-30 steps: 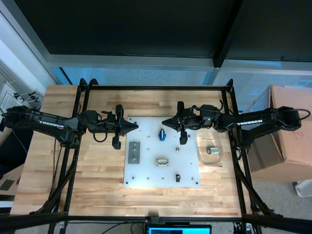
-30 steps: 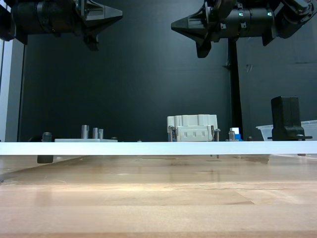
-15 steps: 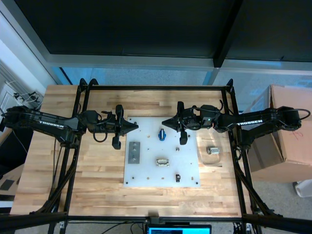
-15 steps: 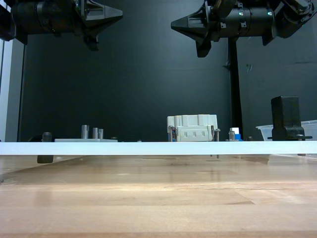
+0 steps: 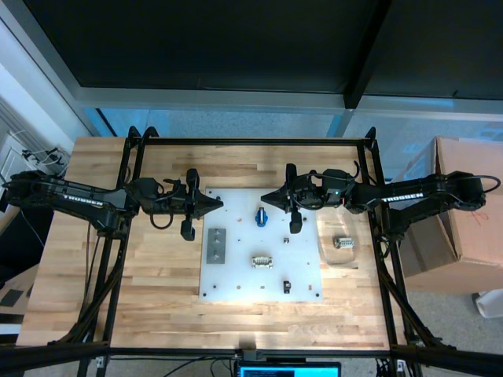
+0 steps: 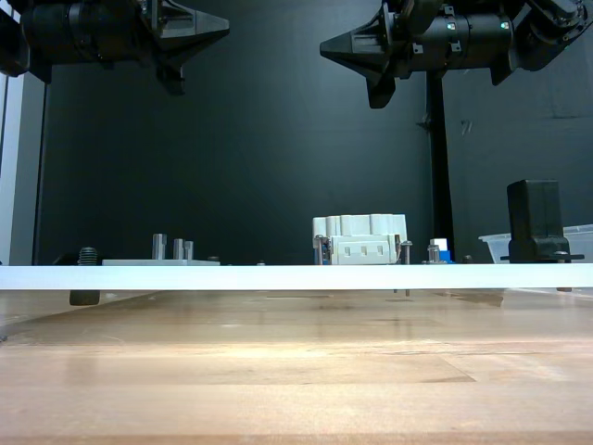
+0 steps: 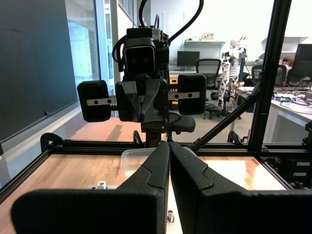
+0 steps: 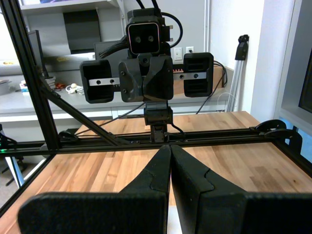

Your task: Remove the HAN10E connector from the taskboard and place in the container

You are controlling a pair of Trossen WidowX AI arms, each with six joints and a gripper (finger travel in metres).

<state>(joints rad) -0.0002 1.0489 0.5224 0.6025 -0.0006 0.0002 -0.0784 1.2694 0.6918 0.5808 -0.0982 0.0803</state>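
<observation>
Right of frame: beige HAN10E connector (image 5: pixel 342 243) lies in clear plastic container (image 5: pixel 332 258); left gripper (image 5: pixel 219 203), right gripper (image 5: pixel 265 196) hover mid-frame, jaws clenched empty. You can home both.

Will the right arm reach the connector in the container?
Probably yes: the connector lies uncovered in the container by the right arm. Right gripper and left gripper hang shut above the board.

Two tools: left tool (image 5: pixel 221 203) at the board's (image 5: pixel 236 283) ten o'clock, right tool (image 5: pixel 263 197) at twelve. Two connectors: board connector (image 5: pixel 262 261), container connector (image 5: pixel 342 243). One container (image 5: pixel 328 256), at three.
</observation>
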